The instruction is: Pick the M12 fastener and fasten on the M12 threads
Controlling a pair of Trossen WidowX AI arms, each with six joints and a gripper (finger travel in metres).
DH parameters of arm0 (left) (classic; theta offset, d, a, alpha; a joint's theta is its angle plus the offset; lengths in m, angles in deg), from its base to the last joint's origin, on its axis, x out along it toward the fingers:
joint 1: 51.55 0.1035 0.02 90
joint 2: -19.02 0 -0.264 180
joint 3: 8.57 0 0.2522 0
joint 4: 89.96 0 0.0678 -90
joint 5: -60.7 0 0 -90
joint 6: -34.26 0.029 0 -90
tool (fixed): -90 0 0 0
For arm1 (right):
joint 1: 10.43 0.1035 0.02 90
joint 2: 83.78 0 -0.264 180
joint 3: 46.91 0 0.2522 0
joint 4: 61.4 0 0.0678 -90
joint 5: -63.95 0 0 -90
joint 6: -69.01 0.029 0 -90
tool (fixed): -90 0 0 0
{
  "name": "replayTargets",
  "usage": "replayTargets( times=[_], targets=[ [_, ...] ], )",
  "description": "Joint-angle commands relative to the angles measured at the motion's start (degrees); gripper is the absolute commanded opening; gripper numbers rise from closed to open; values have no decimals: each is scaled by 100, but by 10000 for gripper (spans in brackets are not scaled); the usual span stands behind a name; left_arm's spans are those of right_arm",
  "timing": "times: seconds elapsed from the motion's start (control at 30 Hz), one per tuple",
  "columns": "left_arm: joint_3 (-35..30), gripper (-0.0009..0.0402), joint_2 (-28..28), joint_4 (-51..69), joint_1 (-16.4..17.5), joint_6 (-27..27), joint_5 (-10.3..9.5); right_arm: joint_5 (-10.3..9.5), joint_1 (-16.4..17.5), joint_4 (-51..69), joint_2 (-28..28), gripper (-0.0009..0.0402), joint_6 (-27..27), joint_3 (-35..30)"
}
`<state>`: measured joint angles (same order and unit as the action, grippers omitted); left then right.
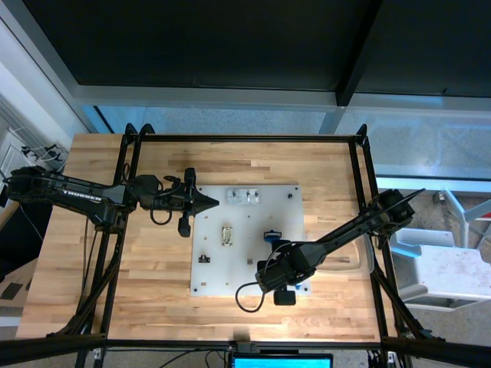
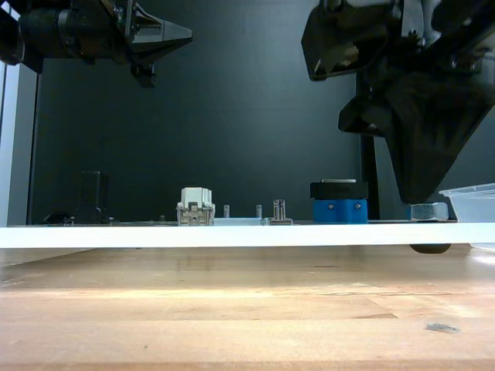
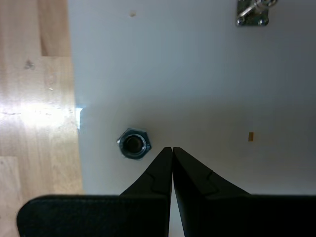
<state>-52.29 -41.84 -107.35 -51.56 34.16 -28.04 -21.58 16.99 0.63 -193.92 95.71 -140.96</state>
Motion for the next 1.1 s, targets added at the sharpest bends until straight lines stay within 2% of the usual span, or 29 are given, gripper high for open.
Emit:
replayTargets(
  times=[0.03, 0.1, 0.13, 0.2, 0.3, 0.33, 0.37, 0.43, 0.5, 0.57, 0.67, 0.8, 0.97, 1.03, 1.1],
  targets=[
    [0, 0, 0, -2, 2, 0, 0, -127, 17, -15, -2, 0, 0, 13],
    [0, 0, 0, -2, 0, 0, 0, -385, 22, -42, 0, 0, -4, 13],
    [0, 0, 0, -2, 2, 0, 0, -575, 22, -70, 0, 0, -13, 15],
    [0, 0, 0, 0, 0, 0, 0, -1051, 22, -170, 0, 0, -105, 33],
    [0, 0, 0, 0, 0, 0, 0, -1906, 22, -195, 9, 0, -424, 37],
    [0, 0, 0, -2, 0, 0, 0, -2100, 24, -184, 20, 0, -507, 37],
    [0, 0, 0, -2, 0, 0, 0, -2140, 22, -177, 26, 0, -516, 37],
    [0, 0, 0, -2, 0, 0, 0, -2046, 22, -142, 70, 0, -507, 33],
    [0, 0, 0, -2, 2, 0, 0, -2048, 22, -142, 101, 0, -490, 33],
    [0, 0, 0, -2, 0, 0, 0, -1921, 22, -116, 138, 0, -450, 33],
    [0, 0, 0, -2, 0, 0, 0, -1558, 22, -2, 232, 0, -356, 33],
    [0, 0, 0, -2, 0, 0, 0, -898, 24, 90, 411, 0, -293, 33],
    [0, 0, 0, 0, 2, 0, 0, -234, 20, 74, 374, 0, -136, 48],
    [0, 0, 0, -2, 0, 0, 0, -105, 22, 46, 334, 0, -66, 76],
    [0, 0, 0, -2, 2, 0, 0, -101, 22, 20, 249, 0, 2, 96]
  ],
)
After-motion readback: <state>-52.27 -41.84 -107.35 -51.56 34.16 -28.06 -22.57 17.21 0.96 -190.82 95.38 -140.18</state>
